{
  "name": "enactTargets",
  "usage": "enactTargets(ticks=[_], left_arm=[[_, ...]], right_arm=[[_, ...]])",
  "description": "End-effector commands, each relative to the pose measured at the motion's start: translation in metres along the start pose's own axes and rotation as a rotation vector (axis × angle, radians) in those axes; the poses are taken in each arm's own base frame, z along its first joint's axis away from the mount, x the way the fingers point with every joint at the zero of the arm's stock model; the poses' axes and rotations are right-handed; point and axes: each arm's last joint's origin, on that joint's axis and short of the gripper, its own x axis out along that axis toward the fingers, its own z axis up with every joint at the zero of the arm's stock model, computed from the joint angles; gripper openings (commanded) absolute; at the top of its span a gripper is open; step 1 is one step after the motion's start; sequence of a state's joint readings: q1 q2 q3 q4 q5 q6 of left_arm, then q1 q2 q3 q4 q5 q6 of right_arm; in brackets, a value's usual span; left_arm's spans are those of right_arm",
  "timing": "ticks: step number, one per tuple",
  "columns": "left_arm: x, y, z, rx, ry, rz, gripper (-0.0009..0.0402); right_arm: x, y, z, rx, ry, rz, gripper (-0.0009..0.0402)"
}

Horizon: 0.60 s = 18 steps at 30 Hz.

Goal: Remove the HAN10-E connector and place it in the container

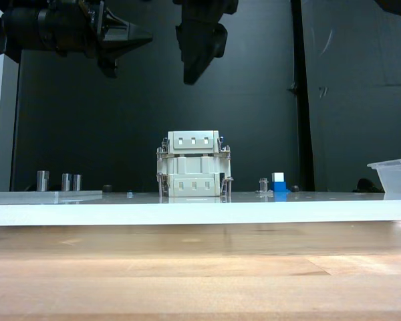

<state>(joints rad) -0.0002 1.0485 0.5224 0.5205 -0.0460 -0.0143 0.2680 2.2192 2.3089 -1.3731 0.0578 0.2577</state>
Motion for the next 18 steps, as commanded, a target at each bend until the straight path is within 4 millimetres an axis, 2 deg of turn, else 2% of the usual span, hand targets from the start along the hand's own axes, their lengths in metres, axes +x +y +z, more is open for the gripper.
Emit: enactTargets(ticks=[1,8,18], left_arm=[[0.000,0.000,0.000,0.000,0.000,0.000,0.0000],[0.000,0.000,0.000,0.000,-0.001,0.000,0.0000],[0.000,0.000,0.000,0.000,-0.001,0.000,0.0000]], right_arm=[[0.007,0.002,-0.001,0.005,0.011,-0.002,0.0264],[0.021,0.006,-0.003,0.010,0.015,-0.001,0.0301],[0.039,0.008,-0.005,0.007,0.017,-0.001,0.0305]])
